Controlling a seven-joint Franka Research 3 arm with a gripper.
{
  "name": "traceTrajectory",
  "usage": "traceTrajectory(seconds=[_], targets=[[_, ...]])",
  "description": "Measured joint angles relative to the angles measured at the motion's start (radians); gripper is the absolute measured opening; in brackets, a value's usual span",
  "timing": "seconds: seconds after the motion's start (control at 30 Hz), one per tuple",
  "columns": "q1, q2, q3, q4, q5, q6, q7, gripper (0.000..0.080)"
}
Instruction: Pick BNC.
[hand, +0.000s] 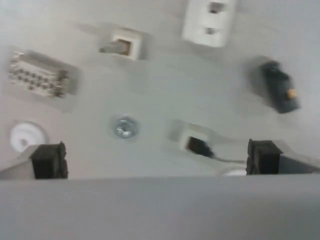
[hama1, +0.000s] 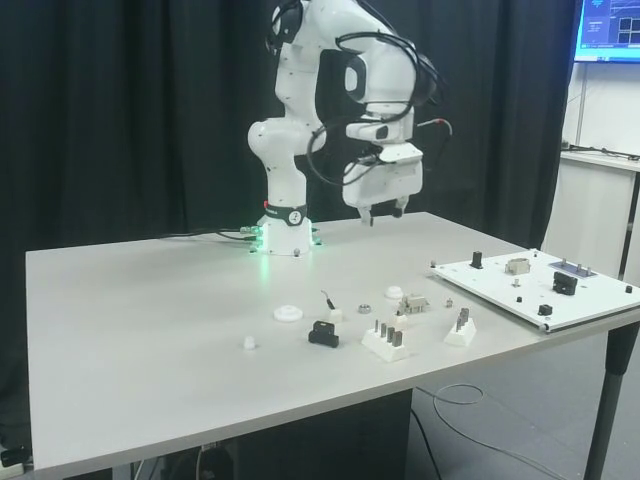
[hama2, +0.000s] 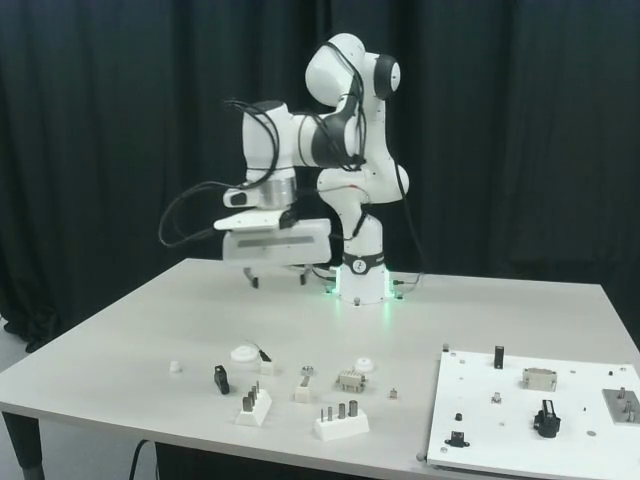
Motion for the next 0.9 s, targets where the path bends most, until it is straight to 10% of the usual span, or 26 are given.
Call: traceTrajectory(seconds=[0.9], targets=[[0.120,0.052,0.080,-0.158,0.046,0.204,0.173,0.0800]])
